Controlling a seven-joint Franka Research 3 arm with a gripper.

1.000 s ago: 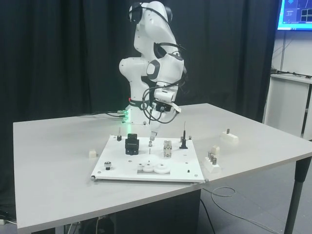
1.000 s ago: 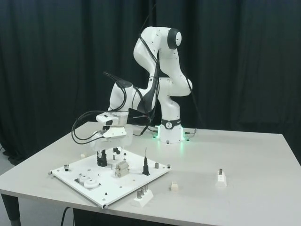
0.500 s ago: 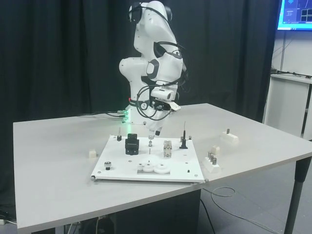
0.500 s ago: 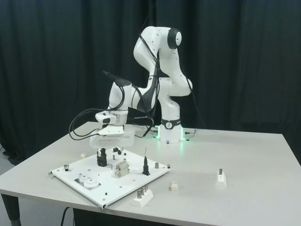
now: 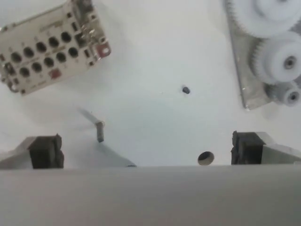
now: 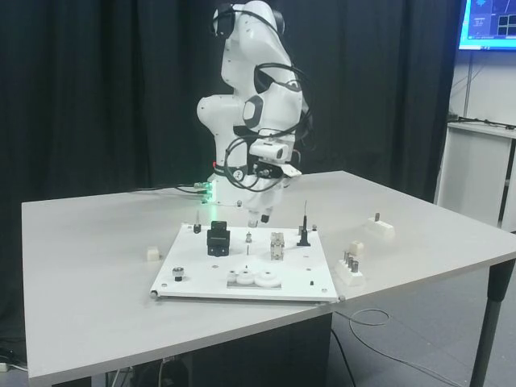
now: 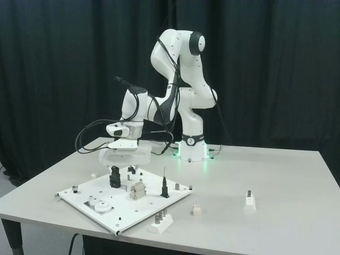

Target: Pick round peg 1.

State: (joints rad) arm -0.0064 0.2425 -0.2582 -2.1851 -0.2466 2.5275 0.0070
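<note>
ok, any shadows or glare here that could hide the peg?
Wrist view: the peg throws a faint shadow on the white board, with no glare on it; the body of the gripper blocks the lower part. First room view: bright screen in the corner, green base light. Second room view: even light, black curtain behind.

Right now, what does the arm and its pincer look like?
The arm is white, with rounded link shells and black bands at its joints. Loose black cables loop from the wrist. Green light glows at its base. The pincer has two black finger pads.
</note>
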